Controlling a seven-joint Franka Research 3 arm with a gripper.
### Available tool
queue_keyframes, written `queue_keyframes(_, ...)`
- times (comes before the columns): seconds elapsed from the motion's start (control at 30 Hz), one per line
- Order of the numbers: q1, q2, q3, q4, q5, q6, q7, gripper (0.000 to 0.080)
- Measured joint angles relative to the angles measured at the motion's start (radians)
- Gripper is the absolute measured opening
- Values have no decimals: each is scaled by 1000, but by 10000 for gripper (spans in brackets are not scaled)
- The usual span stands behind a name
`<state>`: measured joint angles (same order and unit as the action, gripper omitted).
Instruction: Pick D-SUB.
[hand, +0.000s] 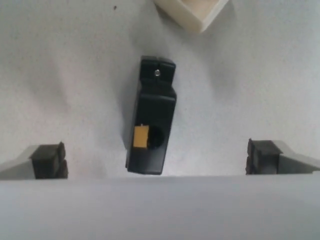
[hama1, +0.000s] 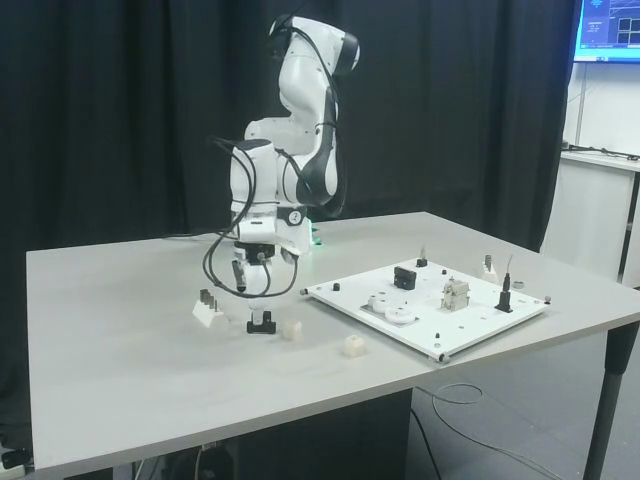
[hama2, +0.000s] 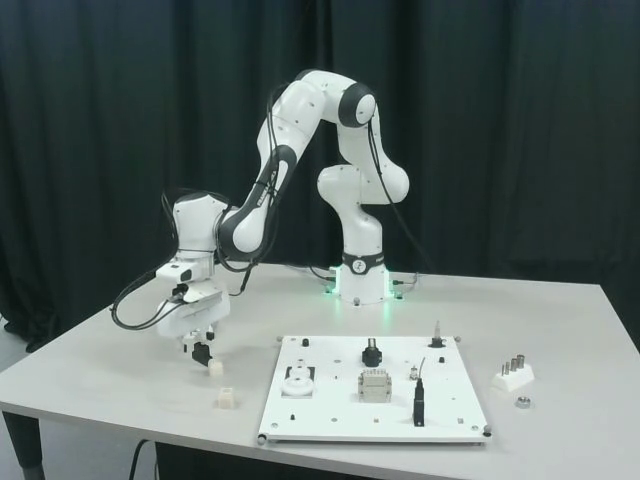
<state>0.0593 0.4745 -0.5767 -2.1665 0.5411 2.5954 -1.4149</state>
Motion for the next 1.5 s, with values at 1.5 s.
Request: queue_keyframes(1.5,54,-206,-50,11,-256,-140,341,800)
